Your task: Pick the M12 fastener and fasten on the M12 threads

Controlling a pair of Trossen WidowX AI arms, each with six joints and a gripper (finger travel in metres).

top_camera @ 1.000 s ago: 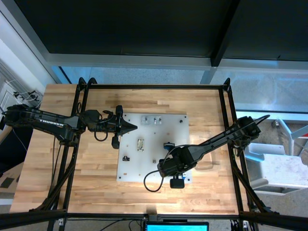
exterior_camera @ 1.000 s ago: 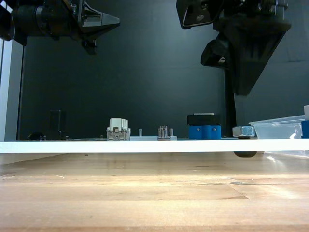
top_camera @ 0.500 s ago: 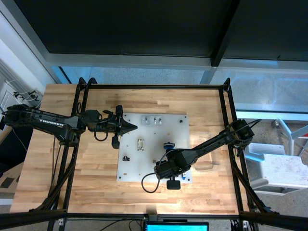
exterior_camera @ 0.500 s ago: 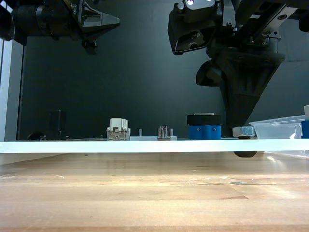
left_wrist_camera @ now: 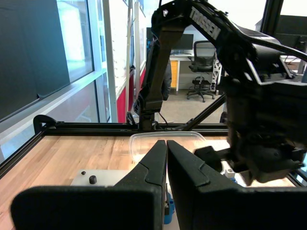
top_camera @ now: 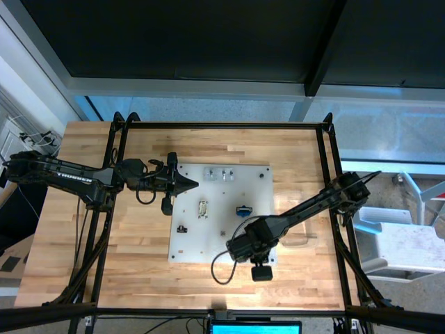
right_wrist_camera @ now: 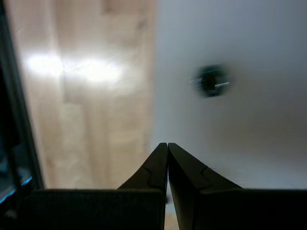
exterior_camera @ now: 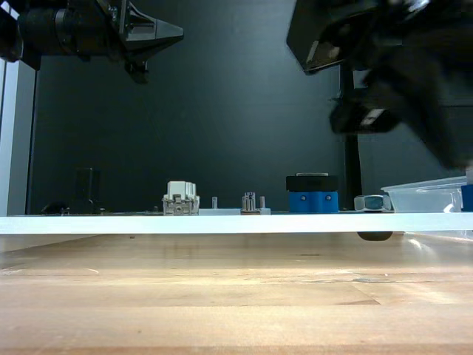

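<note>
board (top_camera: 191, 240) white | table (top_camera: 139, 278) pale wood-grain | fitting (exterior_camera: 312, 201) blue, black-capped | nut (exterior_camera: 372, 202) silver | left pincer (left_wrist_camera: 166, 143), right pincer (right_wrist_camera: 167, 146) black

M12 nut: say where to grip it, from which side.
Pinch the M12 nut across opposite sides, coming straight down: it lies flat on the white board, apparently on its stud. The right gripper, shut, hovers near it; the left gripper, shut, is parked at the board's far left.

Right gripper (right_wrist_camera: 167, 149) closed, empty
Tips over white board's (right_wrist_camera: 249, 134) edge beside wooden table (right_wrist_camera: 96, 120); a blurred dark stud (right_wrist_camera: 212, 80) stands apart.
</note>
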